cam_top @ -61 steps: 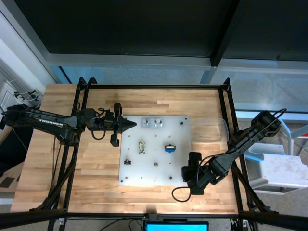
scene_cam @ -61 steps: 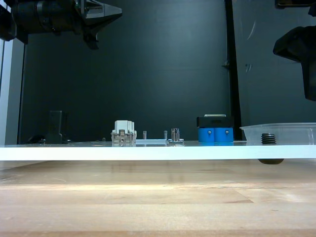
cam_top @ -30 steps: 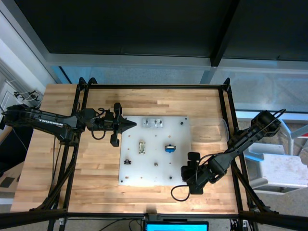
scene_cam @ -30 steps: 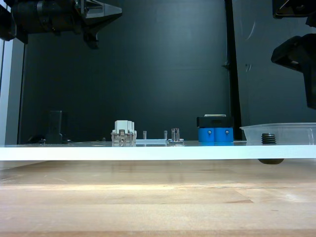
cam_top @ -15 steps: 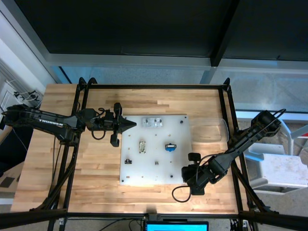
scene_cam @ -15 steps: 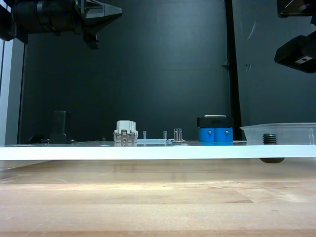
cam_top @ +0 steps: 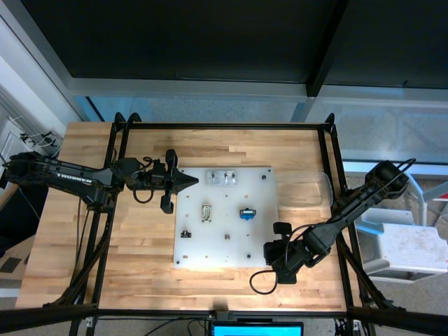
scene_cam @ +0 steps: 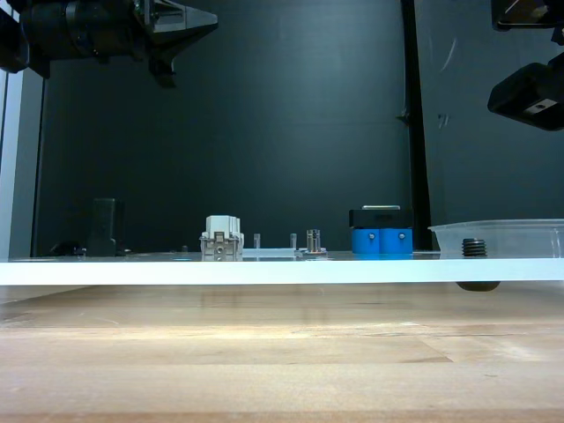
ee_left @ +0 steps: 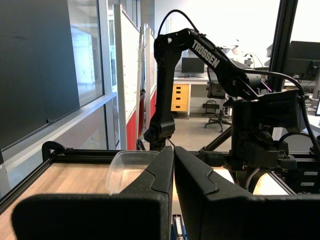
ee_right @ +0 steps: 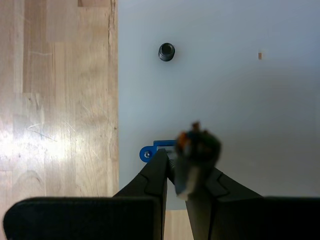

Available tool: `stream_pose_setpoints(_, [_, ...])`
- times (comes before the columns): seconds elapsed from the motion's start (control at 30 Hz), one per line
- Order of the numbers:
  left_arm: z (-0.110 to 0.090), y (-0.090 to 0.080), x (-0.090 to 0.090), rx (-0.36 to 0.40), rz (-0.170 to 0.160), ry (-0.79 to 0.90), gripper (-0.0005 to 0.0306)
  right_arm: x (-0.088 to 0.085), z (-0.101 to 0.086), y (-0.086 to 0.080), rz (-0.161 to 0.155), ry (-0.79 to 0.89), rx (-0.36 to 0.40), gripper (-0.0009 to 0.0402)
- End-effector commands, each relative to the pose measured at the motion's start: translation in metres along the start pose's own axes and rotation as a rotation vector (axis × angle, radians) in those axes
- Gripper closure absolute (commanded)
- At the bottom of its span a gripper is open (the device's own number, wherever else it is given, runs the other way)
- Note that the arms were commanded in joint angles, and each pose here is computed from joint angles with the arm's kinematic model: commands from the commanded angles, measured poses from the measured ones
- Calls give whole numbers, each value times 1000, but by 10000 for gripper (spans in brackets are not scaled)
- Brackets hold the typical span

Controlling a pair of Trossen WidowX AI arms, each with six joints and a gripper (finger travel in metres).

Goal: Remove the rj45 connector and place it in the container

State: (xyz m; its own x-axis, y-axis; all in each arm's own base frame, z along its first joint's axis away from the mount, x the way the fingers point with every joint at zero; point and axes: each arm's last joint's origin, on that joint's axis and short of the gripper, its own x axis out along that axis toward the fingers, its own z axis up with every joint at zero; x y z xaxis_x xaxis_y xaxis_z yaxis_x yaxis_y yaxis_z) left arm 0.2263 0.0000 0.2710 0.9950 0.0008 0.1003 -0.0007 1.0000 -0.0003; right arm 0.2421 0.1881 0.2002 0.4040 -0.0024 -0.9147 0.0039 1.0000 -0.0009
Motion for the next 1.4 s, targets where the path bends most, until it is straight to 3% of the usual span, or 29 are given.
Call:
stream_pose_setpoints(0.03, [0, 0, 0, 0, 0, -1, 300, -1, 1, 1, 7, -7, 5, 393])
stream_pose_setpoints(0.37, [0, 0, 0, 0, 0, -1, 300, -6, 5, 2, 19, -22, 9, 393])
stream_pose_setpoints(0.93, [0, 0, 0, 0, 0, 0, 300, -44, 8, -10, 76, -104, 16, 393])
stream_pose_setpoints(1.13, [0, 0, 0, 0, 0, 2, 300, -54, 7, -18, 74, -110, 24, 393])
stream_pose_setpoints(1.4, [-2, 0, 0, 0, 0, 19, 300, -56, 7, -19, 75, -114, 18, 393])
